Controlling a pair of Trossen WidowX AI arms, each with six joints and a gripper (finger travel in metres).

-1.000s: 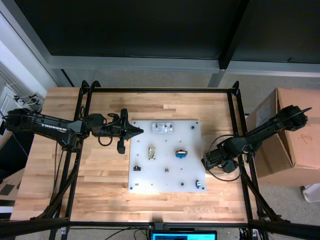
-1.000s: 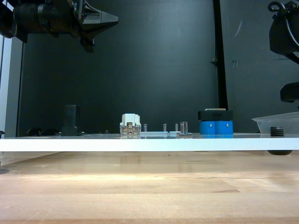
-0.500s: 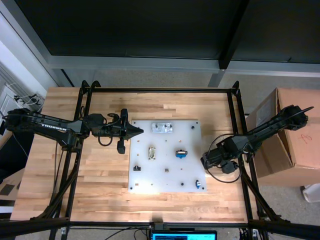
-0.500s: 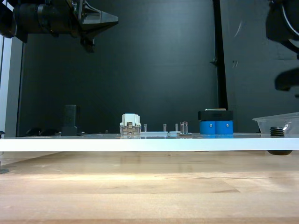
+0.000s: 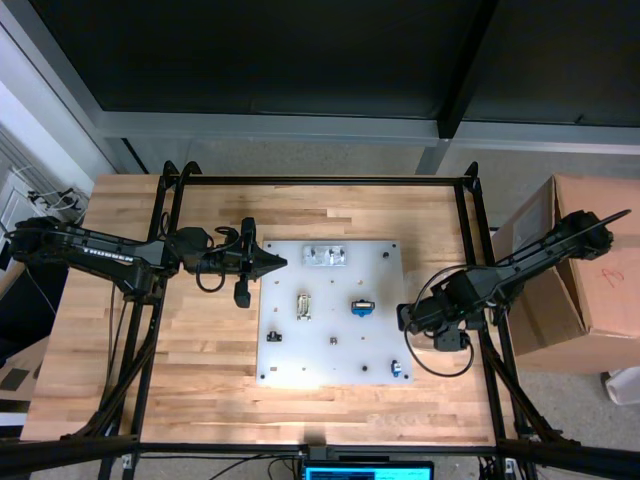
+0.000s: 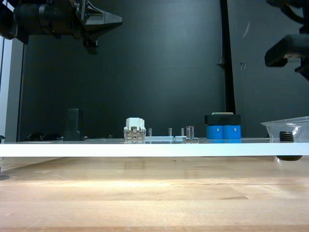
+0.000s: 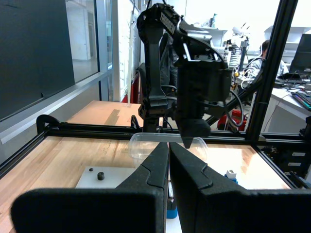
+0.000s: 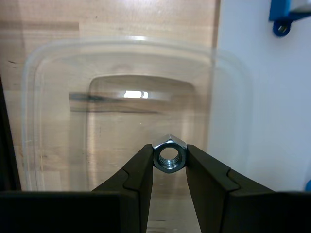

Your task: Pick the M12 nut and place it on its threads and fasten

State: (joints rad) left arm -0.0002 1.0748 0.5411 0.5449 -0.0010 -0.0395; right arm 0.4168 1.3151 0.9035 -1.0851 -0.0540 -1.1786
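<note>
From above, the left tool [image 5: 268, 262] hangs over the wooden desk [image 5: 180, 350] just beside the far left edge of the white board [image 5: 300, 350]. The right tool [image 5: 405, 318] reaches in at the board's right edge, its arm hiding what lies beneath. A blue block [image 5: 362, 307] stands mid-board, a black frame [image 5: 320, 181] rings the desk, and a cardboard box [image 5: 585, 280] sits off to the right above grey floor [image 5: 300, 155]. At desk level, the black ribbed stud [image 6: 287, 137] shows its ribs bare in front of the clear tray [image 6: 289, 124], right of the blue block, with both arms high above the board against a dark wall. Along the left arm, its tool's fingers [image 7: 150, 170] lie closed together, aimed across the board at the right arm, which hangs over the tray; behind it is a bright room with windows and workbenches. Along the right arm, the M12 nut [image 8: 169, 158] is pinched between the right tool's two fingers, held over the tray and clear of its stud, hole facing the camera, with bare wood and the board's edge below
</note>
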